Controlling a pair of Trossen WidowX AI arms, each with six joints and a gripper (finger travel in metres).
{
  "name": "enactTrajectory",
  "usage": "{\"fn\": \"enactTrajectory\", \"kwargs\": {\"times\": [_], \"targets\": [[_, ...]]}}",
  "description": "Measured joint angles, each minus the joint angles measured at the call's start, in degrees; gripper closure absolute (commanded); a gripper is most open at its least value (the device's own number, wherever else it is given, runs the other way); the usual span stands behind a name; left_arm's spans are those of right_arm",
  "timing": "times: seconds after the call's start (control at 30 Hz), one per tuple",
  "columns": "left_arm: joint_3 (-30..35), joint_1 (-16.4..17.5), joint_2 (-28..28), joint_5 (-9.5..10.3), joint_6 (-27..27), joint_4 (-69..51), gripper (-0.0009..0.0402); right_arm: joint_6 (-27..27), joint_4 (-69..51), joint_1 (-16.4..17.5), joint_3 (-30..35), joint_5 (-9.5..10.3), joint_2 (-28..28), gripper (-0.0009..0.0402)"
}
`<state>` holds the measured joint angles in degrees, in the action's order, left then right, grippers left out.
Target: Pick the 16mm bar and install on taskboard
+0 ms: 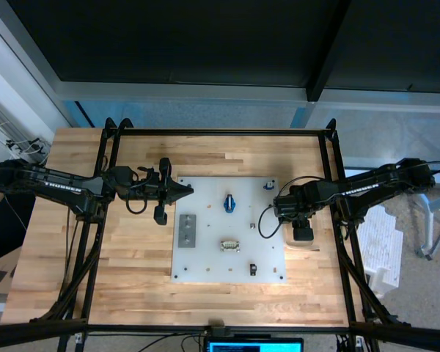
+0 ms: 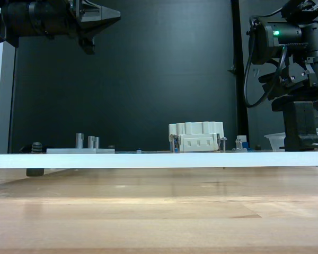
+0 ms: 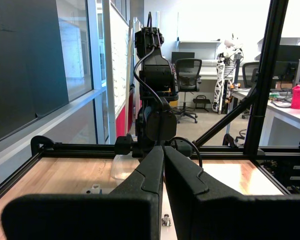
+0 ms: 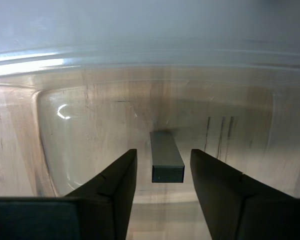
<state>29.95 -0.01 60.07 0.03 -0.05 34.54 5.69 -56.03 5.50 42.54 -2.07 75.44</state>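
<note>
left gripper (image 1: pixel 188 191) above taskboard (image 1: pixel 205 264) left edge, right gripper (image 4: pixel 162 151) straddling 16mm bar (image 4: pixel 166 161) in tray (image 4: pixel 46 131) right of taskboard

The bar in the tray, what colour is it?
The bar is grey, best in right wrist view, between right gripper's open jaws; left gripper hovers over the taskboard.

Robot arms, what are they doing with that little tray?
The right gripper is down inside the clear tray next to the taskboard. Its fingers are open on either side of the 16mm bar, which lies in the tray. It is not squeezing the bar yet, so nothing has gone onto the taskboard. The left gripper hangs shut in the air by the taskboard's left edge, holding nothing.
</note>
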Motion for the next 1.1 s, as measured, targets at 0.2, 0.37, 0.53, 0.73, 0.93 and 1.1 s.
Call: {"fn": "enactTrajectory", "kwargs": {"times": [0.2,0.37,0.53,0.73,0.93,1.1], "targets": [[0.0,0.0,0.0,-0.02,-0.02,-0.02,0.0393,-0.04,0.0,0.0,0.0,-0.07,0.0,0.0317],[-0.02,0.0,0.0,-0.02,0.0,0.0,0.0393,-0.07,-0.02,0.0,0.0,-0.07,0.0,0.0352],[-0.02,0.0,0.0,0.0,0.0,0.0,0.0393,-0.09,-0.02,0.0,0.0,-0.07,0.0,0.038],[0.0,0.0,0.02,0.0,-0.02,0.0,0.0393,-0.17,-0.07,0.0,0.0,-0.04,0.0,0.0392],[0.0,0.0,0.0,-0.02,-0.02,0.0,0.0393,-0.11,-2.1,0.0,1.79,0.13,-0.37,0.0391],[0.0,0.0,0.02,0.0,-0.02,-0.02,0.0393,-0.02,-5.31,0.0,5.09,0.13,-1.05,0.0391]]}}
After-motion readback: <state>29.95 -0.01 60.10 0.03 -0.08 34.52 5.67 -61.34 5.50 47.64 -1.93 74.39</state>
